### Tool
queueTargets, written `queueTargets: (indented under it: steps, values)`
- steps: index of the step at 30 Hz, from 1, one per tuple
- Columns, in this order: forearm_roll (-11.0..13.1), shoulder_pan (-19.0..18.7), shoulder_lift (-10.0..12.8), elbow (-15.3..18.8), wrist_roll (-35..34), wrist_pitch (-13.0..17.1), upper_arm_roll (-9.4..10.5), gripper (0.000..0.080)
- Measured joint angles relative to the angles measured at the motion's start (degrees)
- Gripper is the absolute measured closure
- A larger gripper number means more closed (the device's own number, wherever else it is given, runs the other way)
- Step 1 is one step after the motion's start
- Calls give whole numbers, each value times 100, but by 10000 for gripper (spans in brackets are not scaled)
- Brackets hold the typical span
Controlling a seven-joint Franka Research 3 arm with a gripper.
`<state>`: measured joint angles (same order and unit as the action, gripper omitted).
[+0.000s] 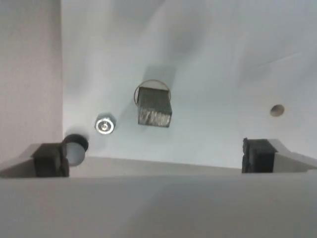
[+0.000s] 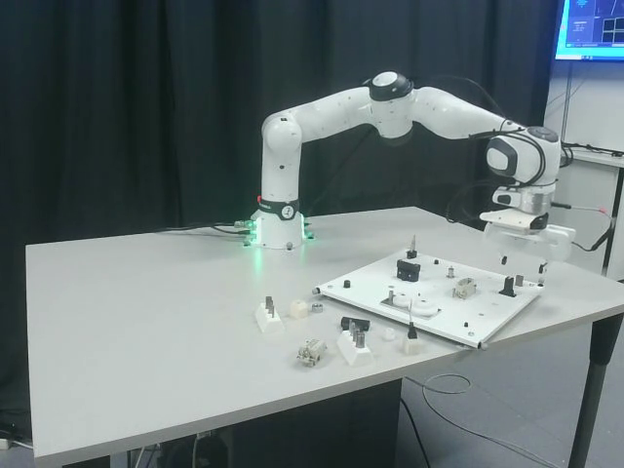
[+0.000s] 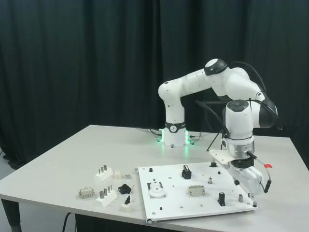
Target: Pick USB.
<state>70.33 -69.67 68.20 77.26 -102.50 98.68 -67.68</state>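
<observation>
One gripper (image 2: 521, 264), fingers spread wide and holding nothing, hanging above the far corner of the white board (image 2: 361, 289). One USB (image 1: 154, 106): a small dark block standing upright on the board, seen in the wrist view between the two black fingertips (image 1: 49, 159) and apart from both. One screw head (image 1: 105, 125) just beside it. Several small parts (image 2: 310, 352) loose on the grey table (image 2: 136, 302) off the board's near edge.

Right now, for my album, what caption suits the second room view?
White robot arm holds its open gripper just above the white board of small parts.
</observation>
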Motion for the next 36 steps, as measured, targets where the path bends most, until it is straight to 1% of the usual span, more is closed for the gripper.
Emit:
queueTargets:
  steps: [1, 2, 7, 8, 15, 28, 36]
  values:
    - [-9, -2, -8, -5, -3, -23, -16, 235]
    - [-15, -4, -16, -8, -5, -42, -32, 18]
    - [-24, -17, -38, -22, -12, -148, -114, 18]
    - [-24, -19, -39, -25, -12, -157, -128, 5]
    - [-37, -46, -39, -32, -12, -204, -218, 3]
    - [-356, -70, -40, -145, 107, -213, -339, 3]
    - [-436, -91, -42, -157, 219, -241, -411, 3]
